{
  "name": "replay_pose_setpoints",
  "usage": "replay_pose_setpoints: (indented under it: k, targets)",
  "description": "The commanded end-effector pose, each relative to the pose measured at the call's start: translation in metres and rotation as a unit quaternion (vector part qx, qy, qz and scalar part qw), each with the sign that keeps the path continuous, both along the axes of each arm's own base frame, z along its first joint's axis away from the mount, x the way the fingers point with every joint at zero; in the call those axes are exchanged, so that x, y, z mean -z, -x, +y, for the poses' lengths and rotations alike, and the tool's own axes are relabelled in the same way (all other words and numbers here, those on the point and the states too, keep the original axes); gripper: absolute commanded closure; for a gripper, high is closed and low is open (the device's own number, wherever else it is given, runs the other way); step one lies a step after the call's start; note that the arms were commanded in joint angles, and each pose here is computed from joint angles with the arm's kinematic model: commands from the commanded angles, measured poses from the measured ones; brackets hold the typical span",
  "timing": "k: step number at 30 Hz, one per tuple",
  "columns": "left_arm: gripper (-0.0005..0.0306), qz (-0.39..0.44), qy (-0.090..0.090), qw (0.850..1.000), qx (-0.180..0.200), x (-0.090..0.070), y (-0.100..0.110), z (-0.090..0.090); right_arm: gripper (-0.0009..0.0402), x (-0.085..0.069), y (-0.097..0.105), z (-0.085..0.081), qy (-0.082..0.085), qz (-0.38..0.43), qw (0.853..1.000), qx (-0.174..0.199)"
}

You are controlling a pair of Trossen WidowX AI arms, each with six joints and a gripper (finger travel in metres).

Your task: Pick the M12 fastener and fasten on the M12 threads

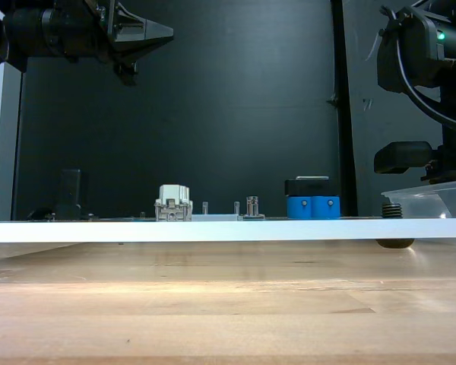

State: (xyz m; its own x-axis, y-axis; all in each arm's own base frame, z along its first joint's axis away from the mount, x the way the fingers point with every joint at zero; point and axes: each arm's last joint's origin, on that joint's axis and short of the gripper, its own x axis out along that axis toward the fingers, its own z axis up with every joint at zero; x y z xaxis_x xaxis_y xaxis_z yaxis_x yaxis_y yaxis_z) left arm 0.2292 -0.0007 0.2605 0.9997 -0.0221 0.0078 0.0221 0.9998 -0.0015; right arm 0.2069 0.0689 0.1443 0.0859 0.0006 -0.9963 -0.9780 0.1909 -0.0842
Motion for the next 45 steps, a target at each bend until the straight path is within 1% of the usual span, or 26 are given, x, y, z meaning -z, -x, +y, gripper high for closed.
replay_pose_setpoints:
  k: [1, 3, 5, 10, 14, 15, 19, 23, 25, 32, 40, 45]
  targets:
    - [0.0300, 0.000, 0.000, 1.000, 0.000, 0.000, 0.000, 0.000, 0.0385, -0.001, -0.001, 0.000, -0.001, -0.002, 1.000, 0.000]
    - [0.0300, 0.000, 0.000, 1.000, 0.000, 0.000, 0.000, 0.000, 0.0391, -0.004, -0.002, 0.001, -0.002, -0.005, 1.000, 0.001]
    - [0.0300, 0.000, 0.000, 1.000, 0.000, 0.000, 0.000, 0.000, 0.0394, -0.011, -0.003, 0.001, -0.002, -0.005, 1.000, 0.001]
    - [0.0300, 0.000, 0.000, 1.000, 0.000, 0.000, 0.000, 0.000, 0.0391, -0.034, -0.004, 0.002, -0.004, -0.010, 1.000, 0.000]
    - [0.0300, 0.000, 0.000, 1.000, 0.000, 0.000, 0.000, 0.000, 0.0391, -0.053, -0.009, 0.004, -0.007, -0.013, 1.000, 0.019]
    - [0.0300, 0.000, 0.000, 1.000, 0.000, 0.000, 0.000, 0.000, 0.0391, -0.059, -0.010, 0.006, -0.008, -0.013, 1.000, 0.021]
    - [0.0300, 0.000, 0.000, 1.000, 0.000, 0.000, 0.000, 0.000, 0.0391, -0.080, -0.016, 0.015, -0.013, -0.028, 1.000, 0.007]
    - [0.0300, 0.000, 0.000, 1.000, 0.000, 0.000, 0.000, 0.000, 0.0391, -0.092, -0.029, 0.024, -0.016, -0.034, 0.999, -0.001]
    - [0.0300, 0.000, 0.000, 1.000, 0.000, 0.000, 0.000, 0.000, 0.0391, -0.095, -0.037, 0.028, -0.016, -0.033, 0.999, -0.002]
    - [0.0300, 0.000, 0.000, 1.000, 0.000, 0.000, 0.000, 0.000, 0.0391, -0.097, -0.074, 0.047, -0.014, -0.028, 0.999, -0.009]
    - [0.0300, 0.000, 0.000, 1.000, 0.000, 0.000, 0.000, 0.000, 0.0391, -0.091, -0.111, 0.073, -0.010, -0.017, 1.000, -0.023]
    - [0.0300, 0.000, 0.000, 1.000, 0.000, 0.000, 0.000, 0.000, 0.0391, -0.085, -0.128, 0.087, -0.008, -0.013, 0.999, -0.031]
